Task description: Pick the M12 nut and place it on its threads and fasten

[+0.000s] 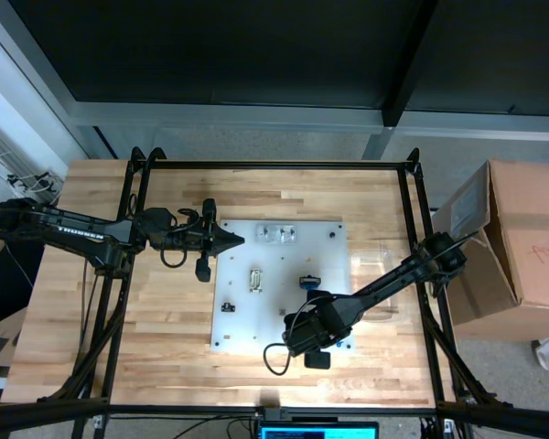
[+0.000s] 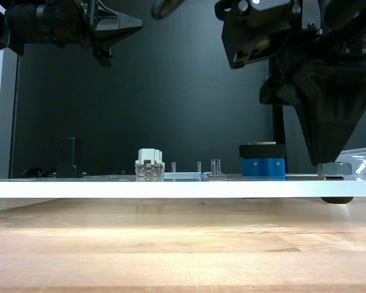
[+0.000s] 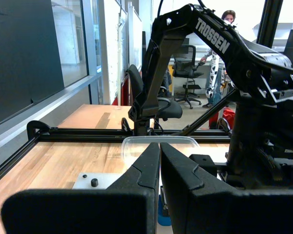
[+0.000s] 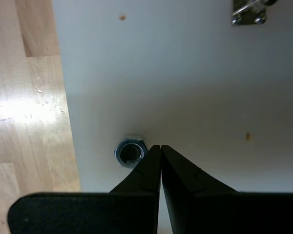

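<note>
The silver M12 nut (image 4: pixel 131 152) lies flat and level near the white board's (image 4: pixel 185 87) edge, with a dark core filling its hole. In the low view the nut (image 2: pixel 334 168) sits low on its stud, only a thin dark base showing under it and no ribs. My right gripper (image 4: pixel 160 147) is shut with nothing between its fingers, its tips just beside the nut and not around it. It points straight down over that spot (image 2: pixel 329 160) and hides it in the high view (image 1: pixel 304 337). My left gripper (image 1: pixel 231 240) is shut and hovers high over the board's far left edge.
A clear tray (image 1: pixel 384 274) lies on the table right of the board and holds nothing that I can see. A blue-and-black block (image 2: pixel 262 166), a white connector (image 2: pixel 149 166) and small silver posts (image 2: pixel 215 166) stand mid-board. A cardboard box (image 1: pixel 508 247) sits beyond the right frame.
</note>
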{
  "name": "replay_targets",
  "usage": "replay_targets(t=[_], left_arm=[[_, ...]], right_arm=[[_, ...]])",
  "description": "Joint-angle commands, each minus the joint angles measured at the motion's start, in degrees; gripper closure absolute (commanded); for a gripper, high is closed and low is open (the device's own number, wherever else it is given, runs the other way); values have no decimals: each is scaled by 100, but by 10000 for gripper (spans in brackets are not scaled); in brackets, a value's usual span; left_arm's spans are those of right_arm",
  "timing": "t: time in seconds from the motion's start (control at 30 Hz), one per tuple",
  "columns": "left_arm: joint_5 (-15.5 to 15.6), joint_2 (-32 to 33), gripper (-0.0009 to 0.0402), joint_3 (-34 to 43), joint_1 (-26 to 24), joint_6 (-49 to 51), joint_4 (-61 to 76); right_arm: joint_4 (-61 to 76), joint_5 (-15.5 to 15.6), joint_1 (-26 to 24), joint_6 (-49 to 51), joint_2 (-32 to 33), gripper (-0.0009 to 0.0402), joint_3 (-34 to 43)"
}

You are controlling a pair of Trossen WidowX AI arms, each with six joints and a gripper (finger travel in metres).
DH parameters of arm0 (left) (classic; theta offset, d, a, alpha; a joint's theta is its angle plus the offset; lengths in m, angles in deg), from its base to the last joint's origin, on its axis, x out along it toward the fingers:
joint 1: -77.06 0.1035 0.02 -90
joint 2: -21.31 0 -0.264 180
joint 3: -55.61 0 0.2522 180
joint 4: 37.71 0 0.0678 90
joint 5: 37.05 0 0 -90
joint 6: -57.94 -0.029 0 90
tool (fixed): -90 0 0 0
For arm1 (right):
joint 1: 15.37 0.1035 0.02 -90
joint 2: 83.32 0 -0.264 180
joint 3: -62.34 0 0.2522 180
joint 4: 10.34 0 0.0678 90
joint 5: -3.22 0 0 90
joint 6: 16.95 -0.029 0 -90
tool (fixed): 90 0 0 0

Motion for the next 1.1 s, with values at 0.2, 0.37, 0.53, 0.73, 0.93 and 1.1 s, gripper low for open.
replay_targets(t=[0.2, 0.37, 0.53, 0.73, 0.93, 1.1], left_arm=[[0, 2, 393, 0, 2, 0, -2], [0, 2, 393, 0, 2, 0, -4], [0, 2, 393, 0, 2, 0, 0], [0, 4, 393, 0, 2, 0, 2], [0, 4, 393, 0, 2, 0, 2], [0, 4, 393, 0, 2, 0, -2]], right_arm=[[155, 1652, 0, 33, 0, 393, 4], [273, 1742, 2, -7, -17, 393, 4], [271, 1058, 0, -61, -26, 393, 4], [157, 474, 2, -72, -26, 393, 4], [26, 256, 0, -70, -11, 393, 2], [2, 577, 0, -46, -9, 393, 2]])
